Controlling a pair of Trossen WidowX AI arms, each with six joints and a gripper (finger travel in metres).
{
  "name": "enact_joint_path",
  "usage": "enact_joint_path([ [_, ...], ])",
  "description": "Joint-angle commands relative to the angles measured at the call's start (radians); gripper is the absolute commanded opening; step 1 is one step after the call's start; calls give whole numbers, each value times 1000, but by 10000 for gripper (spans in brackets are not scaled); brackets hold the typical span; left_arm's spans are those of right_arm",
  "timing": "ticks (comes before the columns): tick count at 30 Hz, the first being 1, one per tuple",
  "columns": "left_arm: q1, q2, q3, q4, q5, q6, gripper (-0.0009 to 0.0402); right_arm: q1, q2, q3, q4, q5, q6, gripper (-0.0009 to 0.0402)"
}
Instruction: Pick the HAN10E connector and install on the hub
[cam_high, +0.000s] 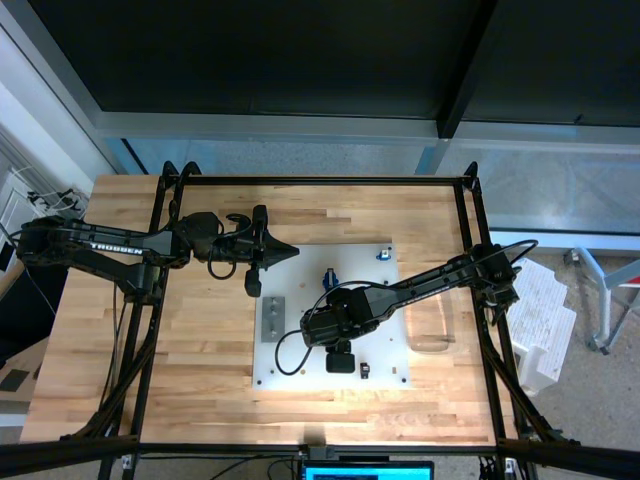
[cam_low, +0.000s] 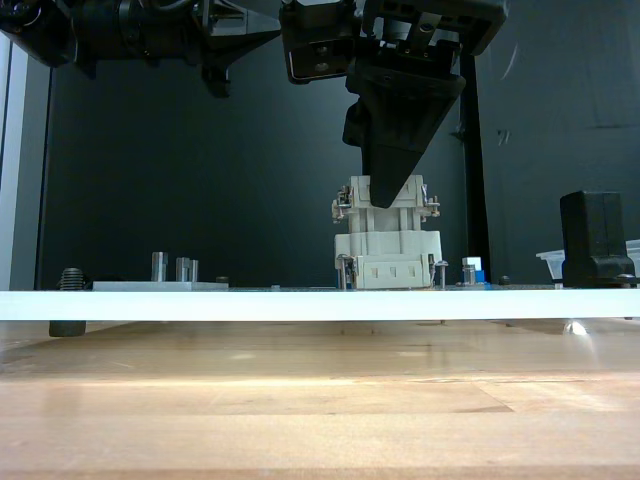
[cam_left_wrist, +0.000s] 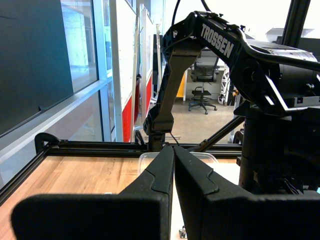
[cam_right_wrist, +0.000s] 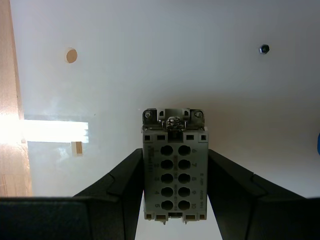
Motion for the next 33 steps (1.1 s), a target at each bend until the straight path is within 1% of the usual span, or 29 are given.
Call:
enact_joint_path([
  [1, 0, 0, 0, 0, 0, 0, 0, 0, 9, -6, -3, -3, 3, 14],
  [21, 0, 0, 0, 0, 0, 0, 0, 0, 9, -23, 3, -3, 7, 14],
  [33, 0, 0, 0, -1, 0, 0, 0, 0, 9, -55, 32, -3, 7, 14],
])
